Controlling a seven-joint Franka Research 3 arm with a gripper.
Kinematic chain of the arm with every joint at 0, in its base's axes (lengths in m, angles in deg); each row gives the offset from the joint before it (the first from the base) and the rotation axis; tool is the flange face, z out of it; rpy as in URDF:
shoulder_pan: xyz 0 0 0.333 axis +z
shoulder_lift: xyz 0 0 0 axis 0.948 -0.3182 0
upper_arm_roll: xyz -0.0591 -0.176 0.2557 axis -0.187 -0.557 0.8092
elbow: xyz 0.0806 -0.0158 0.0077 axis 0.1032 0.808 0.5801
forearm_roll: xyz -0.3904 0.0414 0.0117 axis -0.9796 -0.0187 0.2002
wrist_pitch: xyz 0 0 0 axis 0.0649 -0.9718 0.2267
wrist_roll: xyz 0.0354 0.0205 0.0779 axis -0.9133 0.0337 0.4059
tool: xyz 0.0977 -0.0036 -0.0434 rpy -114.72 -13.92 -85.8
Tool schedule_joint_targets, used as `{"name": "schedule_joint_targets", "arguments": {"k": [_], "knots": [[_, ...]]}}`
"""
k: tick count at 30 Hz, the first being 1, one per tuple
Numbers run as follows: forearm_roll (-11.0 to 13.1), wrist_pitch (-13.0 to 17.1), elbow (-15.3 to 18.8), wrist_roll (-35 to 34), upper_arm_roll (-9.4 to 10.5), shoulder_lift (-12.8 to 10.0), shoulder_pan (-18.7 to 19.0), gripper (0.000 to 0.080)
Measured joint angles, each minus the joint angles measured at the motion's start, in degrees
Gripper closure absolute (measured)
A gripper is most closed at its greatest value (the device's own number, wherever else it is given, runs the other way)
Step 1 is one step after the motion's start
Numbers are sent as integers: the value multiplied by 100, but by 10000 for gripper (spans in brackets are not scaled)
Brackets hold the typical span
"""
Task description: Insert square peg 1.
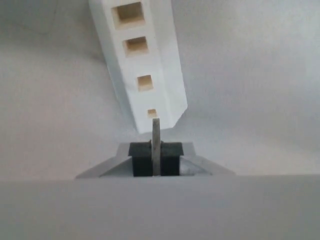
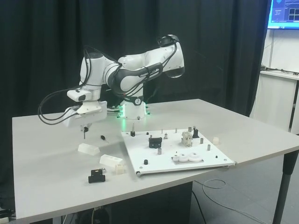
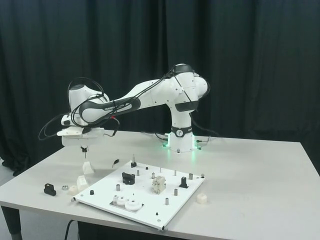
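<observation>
Jaws clamped on thin square peg [image 1: 156, 145] at lower centre of wrist view, gripper [image 2: 84, 133] hovering at left of first room view over white hole block [image 1: 142, 60] on tabletop [image 2: 42, 163], likely aligning with smallest hole [image 1: 152, 113].
</observation>
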Motion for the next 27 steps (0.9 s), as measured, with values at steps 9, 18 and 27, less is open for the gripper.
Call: {"name": "schedule_joint_targets", "arguments": {"k": [9,18,27], "knots": [[17,-384,-208,-1189,-80,2,70,771],[31,-1087,-595,-2570,-370,2,250,771],[111,-1628,-970,-4068,-652,2,498,771]]}}
